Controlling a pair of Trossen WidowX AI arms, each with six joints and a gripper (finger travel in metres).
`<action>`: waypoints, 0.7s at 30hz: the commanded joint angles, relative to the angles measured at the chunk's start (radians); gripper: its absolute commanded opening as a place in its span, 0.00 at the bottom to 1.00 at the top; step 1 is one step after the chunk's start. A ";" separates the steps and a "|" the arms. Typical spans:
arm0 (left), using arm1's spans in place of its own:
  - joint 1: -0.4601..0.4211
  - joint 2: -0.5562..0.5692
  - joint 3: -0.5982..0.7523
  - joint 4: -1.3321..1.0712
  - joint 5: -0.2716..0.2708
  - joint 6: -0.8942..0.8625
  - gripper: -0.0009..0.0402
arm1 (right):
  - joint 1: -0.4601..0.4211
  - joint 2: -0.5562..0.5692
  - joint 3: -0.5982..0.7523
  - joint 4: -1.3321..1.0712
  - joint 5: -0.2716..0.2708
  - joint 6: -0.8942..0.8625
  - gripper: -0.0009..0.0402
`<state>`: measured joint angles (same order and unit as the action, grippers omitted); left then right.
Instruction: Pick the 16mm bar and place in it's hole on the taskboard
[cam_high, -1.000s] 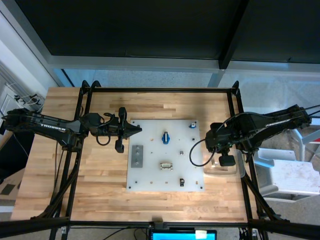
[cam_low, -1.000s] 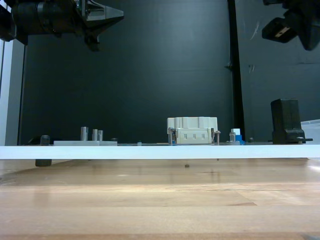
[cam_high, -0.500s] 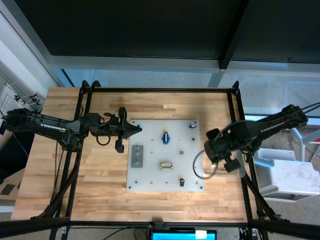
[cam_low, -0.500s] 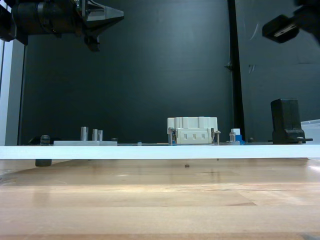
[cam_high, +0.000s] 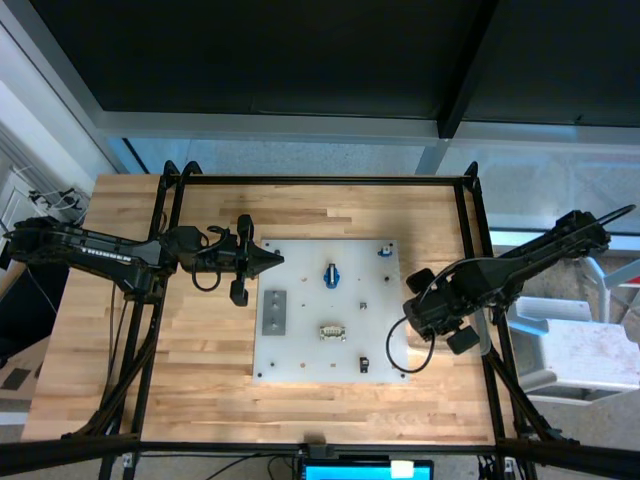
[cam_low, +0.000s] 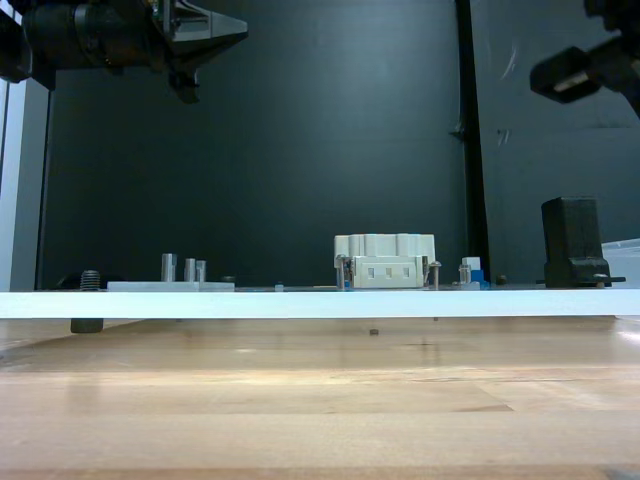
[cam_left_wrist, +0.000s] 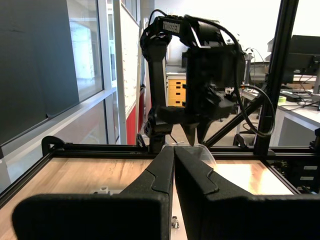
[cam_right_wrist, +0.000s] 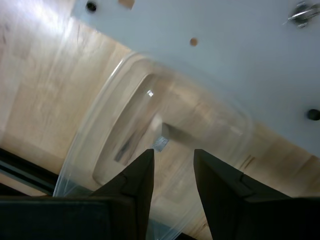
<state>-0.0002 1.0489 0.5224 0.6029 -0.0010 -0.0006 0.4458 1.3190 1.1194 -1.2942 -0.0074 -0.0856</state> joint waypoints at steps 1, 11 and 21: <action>0.000 0.000 0.000 0.000 0.000 0.000 0.02 | 0.018 -0.001 -0.034 0.024 0.016 -0.001 0.33; 0.000 0.000 0.000 0.000 0.000 0.000 0.02 | 0.035 0.000 -0.142 0.165 0.015 0.000 0.45; 0.000 0.000 0.000 0.000 0.000 0.000 0.02 | 0.042 0.000 -0.227 0.215 0.015 -0.002 0.49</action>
<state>-0.0002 1.0489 0.5224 0.6029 -0.0006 -0.0006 0.4870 1.3190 0.9012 -1.0821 0.0078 -0.0879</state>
